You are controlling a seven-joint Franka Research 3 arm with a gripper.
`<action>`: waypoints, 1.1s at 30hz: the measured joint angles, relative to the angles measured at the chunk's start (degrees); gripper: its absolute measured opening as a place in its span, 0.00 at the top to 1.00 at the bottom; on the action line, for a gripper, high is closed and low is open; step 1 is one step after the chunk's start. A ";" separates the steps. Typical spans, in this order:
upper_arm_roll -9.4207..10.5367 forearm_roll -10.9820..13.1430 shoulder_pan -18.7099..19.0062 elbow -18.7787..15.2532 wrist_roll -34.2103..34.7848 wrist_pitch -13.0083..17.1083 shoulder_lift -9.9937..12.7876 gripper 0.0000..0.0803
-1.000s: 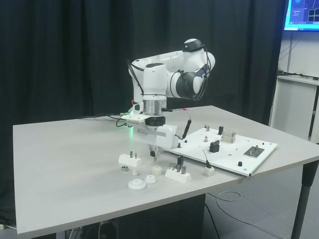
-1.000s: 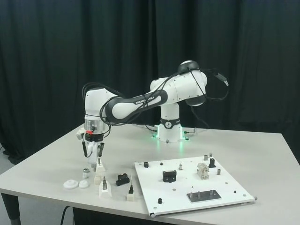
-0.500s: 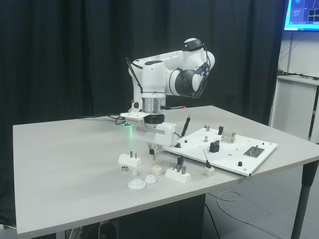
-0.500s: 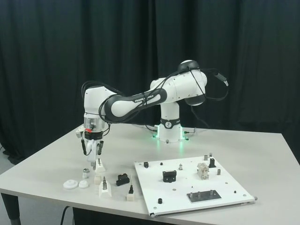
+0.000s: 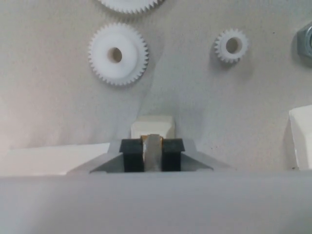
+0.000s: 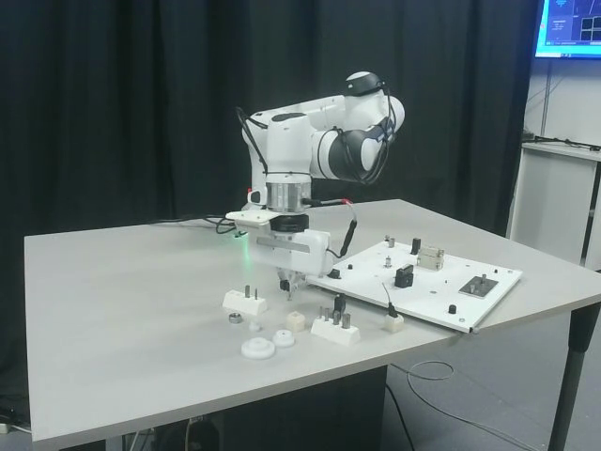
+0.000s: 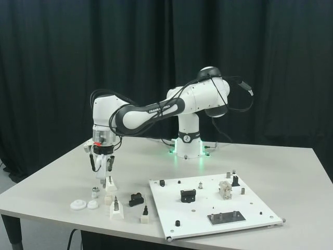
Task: Insert Ethernet.
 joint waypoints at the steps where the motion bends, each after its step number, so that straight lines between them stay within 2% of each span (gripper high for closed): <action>1: -0.07 -0.03 0.00 0.00 0.04 -0.15 0.00 0.90; 17: -0.30 -0.69 0.00 0.29 0.81 -1.01 0.00 0.90; 24: -0.63 -2.41 0.21 0.72 3.66 -1.76 0.00 0.90; 33: -2.27 -6.51 1.35 0.79 8.67 -4.13 0.00 0.90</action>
